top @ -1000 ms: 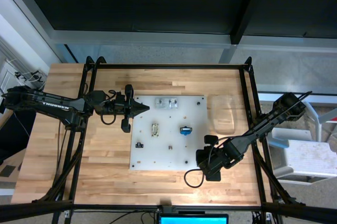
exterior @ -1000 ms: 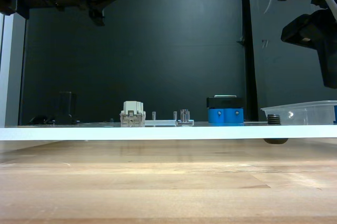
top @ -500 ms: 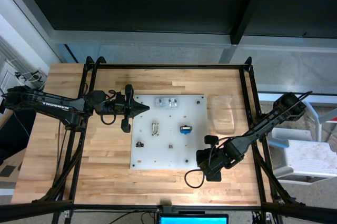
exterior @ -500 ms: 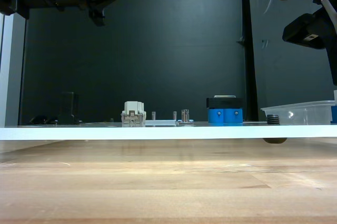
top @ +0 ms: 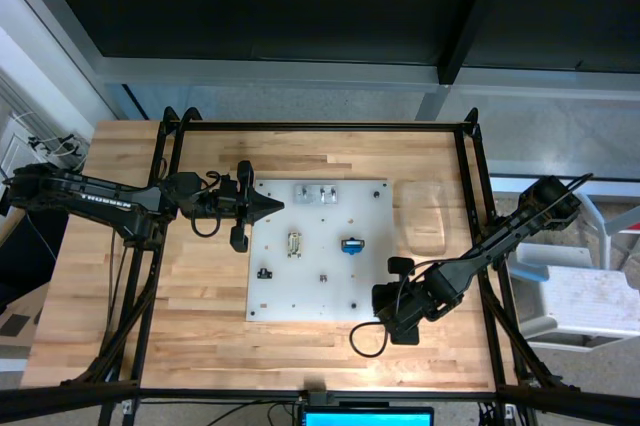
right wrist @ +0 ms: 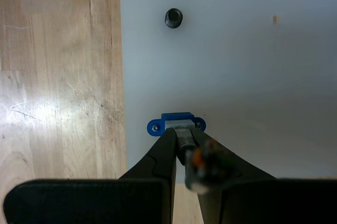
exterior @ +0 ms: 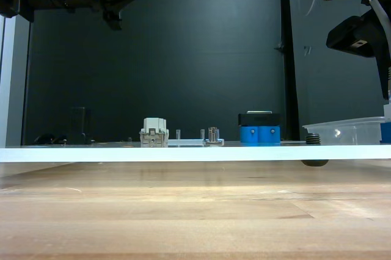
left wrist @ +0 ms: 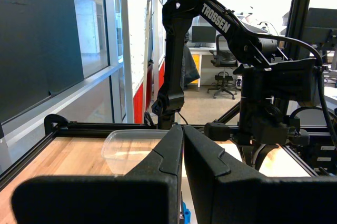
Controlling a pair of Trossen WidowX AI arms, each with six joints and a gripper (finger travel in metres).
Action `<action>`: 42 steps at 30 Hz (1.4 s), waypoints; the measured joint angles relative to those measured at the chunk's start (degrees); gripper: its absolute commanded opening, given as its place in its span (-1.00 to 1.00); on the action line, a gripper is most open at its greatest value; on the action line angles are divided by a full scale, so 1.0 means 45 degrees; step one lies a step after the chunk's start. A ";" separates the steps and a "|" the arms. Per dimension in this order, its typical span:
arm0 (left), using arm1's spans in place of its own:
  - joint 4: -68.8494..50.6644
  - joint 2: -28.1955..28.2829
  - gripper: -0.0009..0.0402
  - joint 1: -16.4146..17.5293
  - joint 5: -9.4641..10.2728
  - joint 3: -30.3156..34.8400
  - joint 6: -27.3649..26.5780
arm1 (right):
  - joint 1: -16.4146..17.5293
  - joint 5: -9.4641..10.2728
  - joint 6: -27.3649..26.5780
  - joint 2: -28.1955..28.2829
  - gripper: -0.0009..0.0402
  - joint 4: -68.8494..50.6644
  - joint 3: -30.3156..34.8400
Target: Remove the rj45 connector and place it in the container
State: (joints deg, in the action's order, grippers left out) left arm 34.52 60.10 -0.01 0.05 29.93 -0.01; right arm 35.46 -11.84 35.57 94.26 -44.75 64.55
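The rj45 connector [right wrist: 184, 139] is a small grey plug with a blurred bundle of coloured wires behind it. My right gripper [right wrist: 181, 132] is shut on it, pointing straight down at the white board's [top: 300, 291] near right corner [top: 390, 304]. The plug's tip meets a small blue holder [right wrist: 176, 123]; I cannot tell whether it is seated there. The container [top: 423, 216] is a clear tray lying on the wood right of the board, also seen in the low view [exterior: 348, 129] and left wrist view [left wrist: 131, 149]. My left gripper [top: 272, 206] hovers shut at the board's far left edge.
On the board stand a grey connector block [top: 294, 246], a blue-and-black block [top: 352, 245], metal fittings [top: 316, 194] and a black screw [right wrist: 172, 18]. A black cable loop [top: 364, 338] hangs over the wood in front of the board. Black frame posts [top: 478, 206] border the table.
In the low view the right gripper's head sits slightly higher than one second ago and the pale cable beside it has swung. The left arm has not moved.
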 measured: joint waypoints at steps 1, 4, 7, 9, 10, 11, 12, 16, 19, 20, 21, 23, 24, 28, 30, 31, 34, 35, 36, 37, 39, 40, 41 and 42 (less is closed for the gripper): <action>-0.0005 0.0000 -0.95 0.0000 0.0000 0.0005 0.0000 | 0.0000 0.0039 0.0005 0.0000 -0.96 0.0000 0.0000; 0.0000 0.0000 -0.95 0.0000 0.0000 0.0000 0.0000 | 0.0000 0.0073 0.0000 -0.0010 -0.96 -0.0034 0.0039; -0.0005 0.0000 -0.95 0.0000 0.0000 0.0005 0.0000 | 0.0005 0.0151 0.0000 -0.0053 -0.96 -0.0053 0.0058; -0.0005 0.0000 -0.95 0.0000 0.0000 0.0000 0.0000 | 0.0015 0.0170 0.0000 -0.0107 -0.96 -0.0092 0.0083; 0.0000 0.0000 -0.95 0.0000 -0.0005 0.0000 0.0000 | 0.0024 0.0175 0.0000 -0.0151 -0.96 -0.0126 0.0117; 0.0000 0.0000 -0.95 0.0000 0.0000 0.0005 0.0000 | 0.0024 0.0170 0.0015 -0.0204 -0.96 -0.0199 0.0185; 0.0000 0.0000 -0.95 0.0000 0.0000 0.0005 0.0000 | 0.0034 0.0175 0.0019 -0.0253 -0.96 -0.0238 0.0267; -0.0005 0.0000 -0.95 0.0000 0.0000 0.0005 0.0000 | 0.0049 0.0160 0.0015 -0.0321 -0.96 -0.0806 0.0583; -0.0005 0.0000 -0.95 0.0000 -0.0005 0.0000 0.0000 | 0.0058 0.0155 0.0010 -0.0495 -0.96 -0.1010 0.0826; -0.0005 0.0000 -0.95 0.0000 0.0000 0.0005 0.0000 | 0.0058 0.0151 0.0005 -0.0554 -0.96 -0.1151 0.0894; 0.0000 0.0000 -0.95 0.0000 0.0000 0.0000 0.0000 | 0.0058 0.0160 -0.0005 -0.0612 -0.96 -0.1273 0.0937; 0.0000 0.0000 -0.95 0.0000 0.0000 0.0000 -0.0005 | 0.0063 0.0180 -0.0019 -0.0772 -0.96 -0.1355 0.0947; -0.0005 0.0000 -0.95 0.0000 0.0000 0.0005 0.0000 | 0.0063 0.0194 -0.0019 -0.0899 -0.96 -0.1360 0.0947; -0.0005 0.0000 -0.95 0.0000 -0.0005 0.0005 0.0000 | 0.0039 0.0194 -0.0015 -0.1409 -0.96 -0.1370 0.0967; -0.0005 0.0000 -0.95 0.0000 0.0000 0.0000 0.0000 | -0.0005 0.0199 -0.0019 -0.1681 -0.96 -0.1384 0.0967; 0.0000 0.0000 -0.95 0.0000 0.0000 0.0005 0.0000 | -0.0044 0.0209 -0.0019 -0.1836 -0.96 -0.1384 0.0967; -0.0005 0.0000 -0.95 0.0000 0.0000 0.0005 -0.0005 | -0.0253 0.0199 -0.0015 -0.2191 -0.96 -0.1598 0.0967; -0.0005 0.0000 -0.95 0.0000 0.0000 0.0005 0.0000 | -0.0335 0.0204 -0.0019 -0.2249 -0.96 -0.1676 0.0967; -0.0005 0.0000 -0.95 0.0000 0.0000 0.0000 -0.0005 | -0.0418 0.0199 -0.0039 -0.2297 -0.96 -0.1768 0.0962; 0.0000 0.0000 -0.95 0.0000 0.0000 0.0005 0.0000 | -0.0515 0.0199 -0.0131 -0.2341 -0.96 -0.1821 0.0962; 0.0000 0.0000 -0.95 0.0000 0.0000 0.0005 0.0000 | -0.0733 0.0204 -0.0355 -0.2404 -0.96 -0.1865 0.0962; -0.0005 0.0000 -0.95 0.0000 0.0000 0.0005 -0.0005 | -0.0855 0.0204 -0.0452 -0.2443 -0.96 -0.1914 0.0957; 0.0000 0.0000 -0.95 0.0000 0.0000 0.0005 0.0000 | -0.1025 0.0214 -0.0554 -0.2492 -0.96 -0.1938 0.0937; -0.0005 0.0000 -0.95 0.0000 0.0000 0.0005 0.0000 | -0.1219 0.0253 -0.0665 -0.2574 -0.96 -0.1943 0.0874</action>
State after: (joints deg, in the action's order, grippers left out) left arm 34.50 60.10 -0.01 0.05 29.95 -0.01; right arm 29.98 -10.70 32.58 82.67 -53.49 68.49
